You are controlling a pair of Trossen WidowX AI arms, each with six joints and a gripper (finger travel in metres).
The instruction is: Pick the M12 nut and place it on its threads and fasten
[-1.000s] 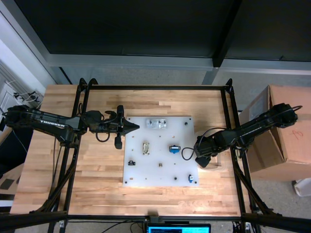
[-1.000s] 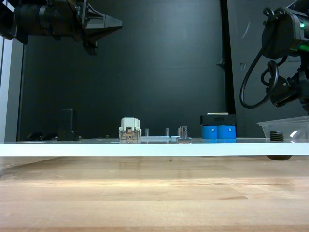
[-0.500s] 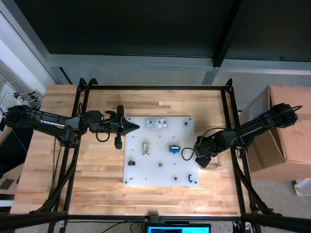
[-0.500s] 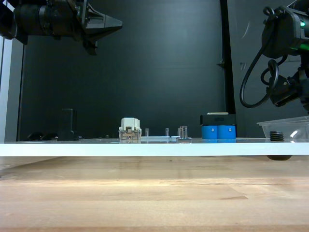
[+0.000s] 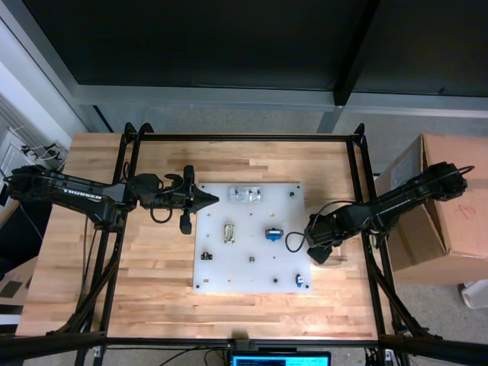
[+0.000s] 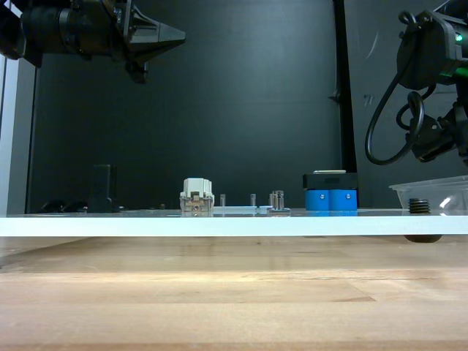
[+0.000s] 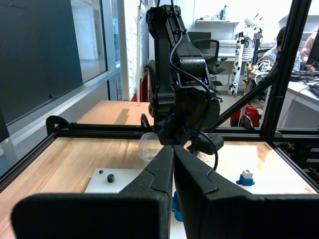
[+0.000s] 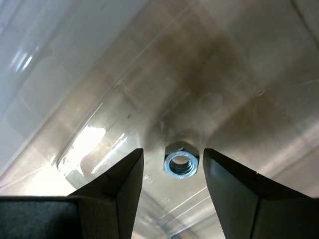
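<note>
While M12 nut (image 8: 181, 160) lies free in clear tray (image 8: 224, 74) betw. open jaws of R gripper (image 8: 172, 157), L gripper (image 7: 173, 149) hangs closed above board's (image 5: 229, 267) left edge.

White "TROSSEN" lettering along the left arm (image 5: 76, 194), red handwritten mark on the cardboard box (image 5: 450, 236), illegible

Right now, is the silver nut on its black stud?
No, the nut lies free in the tray between the right gripper's open jaws; the left gripper hangs shut at the board's left edge.
</note>
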